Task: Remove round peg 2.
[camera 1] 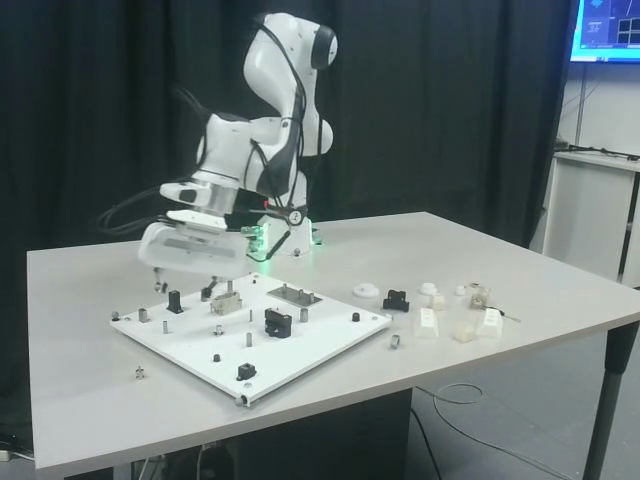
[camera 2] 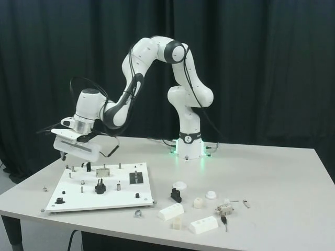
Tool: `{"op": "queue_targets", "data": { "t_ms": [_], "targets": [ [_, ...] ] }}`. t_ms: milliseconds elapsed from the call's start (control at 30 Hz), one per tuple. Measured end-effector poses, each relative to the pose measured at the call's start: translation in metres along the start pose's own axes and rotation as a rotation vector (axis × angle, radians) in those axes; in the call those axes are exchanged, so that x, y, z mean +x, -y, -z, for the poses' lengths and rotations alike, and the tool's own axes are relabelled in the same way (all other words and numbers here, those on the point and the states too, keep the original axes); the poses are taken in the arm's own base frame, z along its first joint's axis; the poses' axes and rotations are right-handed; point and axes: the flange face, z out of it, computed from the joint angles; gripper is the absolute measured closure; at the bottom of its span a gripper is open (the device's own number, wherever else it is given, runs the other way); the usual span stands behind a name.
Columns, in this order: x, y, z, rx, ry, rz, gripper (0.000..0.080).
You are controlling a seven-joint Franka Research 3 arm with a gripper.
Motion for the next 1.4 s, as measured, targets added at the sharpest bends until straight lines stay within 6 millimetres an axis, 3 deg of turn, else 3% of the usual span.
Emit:
{"op": "queue_targets", "data": {
  "t_ms": [633,1067,1400],
  "targets": [
    [0.034,-0.048,-0.010,0.087,0.124,0.001,0.0003],
    [0.040,-0.063,-0.038,0.192,0.137,0.090,0.0003],
    [0.037,-0.063,-0.046,0.219,0.138,0.102,0.0003]
  ]
}}
